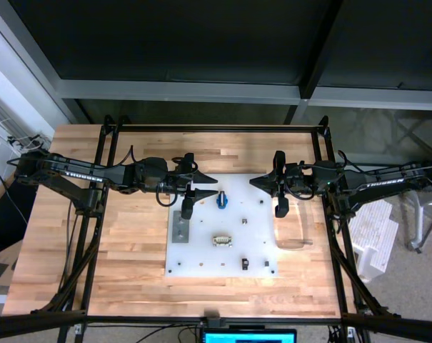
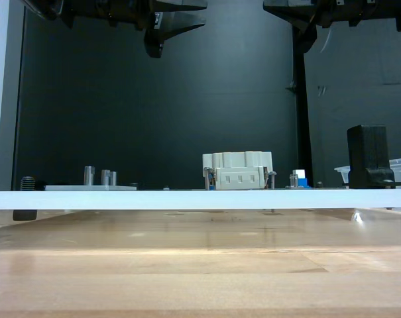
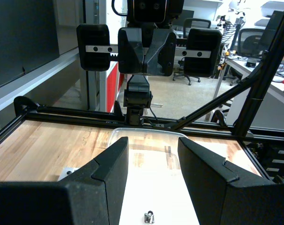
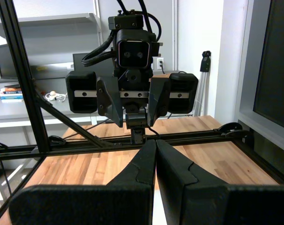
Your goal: Pick the 16mm bar and install on taskboard
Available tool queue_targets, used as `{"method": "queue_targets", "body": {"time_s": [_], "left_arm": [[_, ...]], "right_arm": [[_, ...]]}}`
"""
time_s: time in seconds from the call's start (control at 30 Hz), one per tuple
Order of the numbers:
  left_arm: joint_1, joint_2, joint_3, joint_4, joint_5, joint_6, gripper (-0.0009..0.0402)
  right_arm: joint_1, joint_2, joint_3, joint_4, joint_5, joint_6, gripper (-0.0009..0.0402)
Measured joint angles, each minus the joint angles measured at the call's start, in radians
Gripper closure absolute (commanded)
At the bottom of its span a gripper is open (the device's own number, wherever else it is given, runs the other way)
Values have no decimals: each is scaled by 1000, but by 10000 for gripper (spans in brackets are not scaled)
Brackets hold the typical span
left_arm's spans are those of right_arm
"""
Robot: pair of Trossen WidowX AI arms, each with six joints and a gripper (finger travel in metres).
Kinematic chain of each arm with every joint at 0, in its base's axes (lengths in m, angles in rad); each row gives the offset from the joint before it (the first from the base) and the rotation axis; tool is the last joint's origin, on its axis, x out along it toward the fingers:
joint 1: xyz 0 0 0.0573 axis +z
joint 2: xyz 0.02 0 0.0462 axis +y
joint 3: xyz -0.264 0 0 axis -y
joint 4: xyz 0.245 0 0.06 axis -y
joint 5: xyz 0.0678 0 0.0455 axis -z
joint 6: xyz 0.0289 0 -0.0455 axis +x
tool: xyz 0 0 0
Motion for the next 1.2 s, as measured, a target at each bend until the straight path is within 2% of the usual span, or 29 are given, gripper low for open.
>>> {"method": "queue_targets", "body": {"time_s": [0.8,0.9,0.97,1.07,1.13,1.2], "left_arm": [[0,0,0,2,-7,0,251],[0,0,0,-3,27,0,255],[-1,0,0,-10,39,3,273],[-3,0,0,-14,-33,13,321],[-3,0,0,0,-32,43,357],[-7,1,0,18,-9,71,393]], "right_arm": [[0,0,0,3,0,-2,393],[0,1,0,3,0,-2,393],[0,1,0,3,0,-2,393],[1,1,0,3,0,-2,393],[1,1,0,3,0,-2,393],[1,1,0,3,0,-1,393]]}}
